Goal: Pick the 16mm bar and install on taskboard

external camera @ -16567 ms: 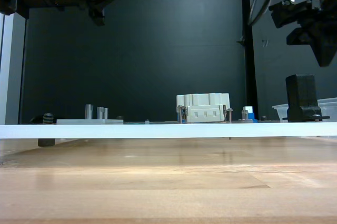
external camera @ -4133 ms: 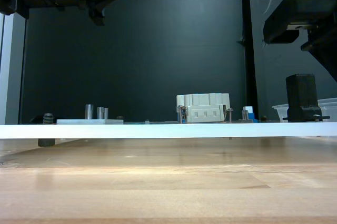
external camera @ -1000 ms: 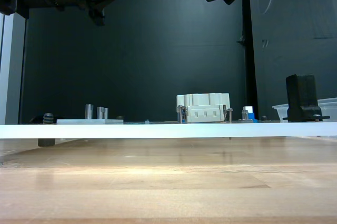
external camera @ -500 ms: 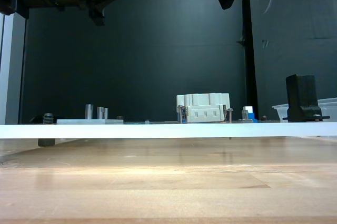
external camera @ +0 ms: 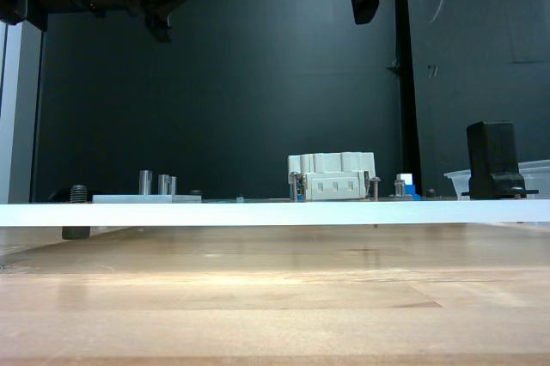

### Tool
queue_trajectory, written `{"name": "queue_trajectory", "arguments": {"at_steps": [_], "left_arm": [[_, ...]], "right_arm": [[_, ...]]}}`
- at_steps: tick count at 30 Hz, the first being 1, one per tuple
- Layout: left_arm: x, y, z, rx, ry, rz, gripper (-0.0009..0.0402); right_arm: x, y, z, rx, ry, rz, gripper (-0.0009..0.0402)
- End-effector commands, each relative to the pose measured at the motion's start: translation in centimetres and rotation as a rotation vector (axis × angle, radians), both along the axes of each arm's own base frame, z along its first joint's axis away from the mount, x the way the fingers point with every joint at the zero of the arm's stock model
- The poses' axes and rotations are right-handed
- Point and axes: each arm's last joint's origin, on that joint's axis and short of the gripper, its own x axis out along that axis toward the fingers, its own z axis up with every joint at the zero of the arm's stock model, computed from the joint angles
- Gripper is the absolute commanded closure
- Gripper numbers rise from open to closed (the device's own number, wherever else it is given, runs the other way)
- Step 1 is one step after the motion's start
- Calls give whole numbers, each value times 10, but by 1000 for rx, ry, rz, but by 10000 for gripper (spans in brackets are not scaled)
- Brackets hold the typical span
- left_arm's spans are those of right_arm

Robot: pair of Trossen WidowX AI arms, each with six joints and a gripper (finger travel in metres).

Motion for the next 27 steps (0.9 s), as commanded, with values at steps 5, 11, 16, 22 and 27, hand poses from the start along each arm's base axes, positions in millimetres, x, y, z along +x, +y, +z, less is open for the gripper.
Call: {"name": "queue_trajectory", "arguments": {"at_steps": [5,11,16,22,27], "left_arm": [[0,0,0,0,0,0,393],[0,0,0,0,0,0,393],[0,0,0,0,0,0,393],[0,0,0,0,0,0,393],[0,0,0,0,0,0,393]], "right_arm": [[-2,-3,-8,-7,-41,28,394],[-2,-4,-12,-18,-36,27,394],[-3,-6,-15,-33,-57,21,393],[-5,-7,-23,-27,-56,-7,393],[-6,-6,-24,-33,-57,7,393]]}}
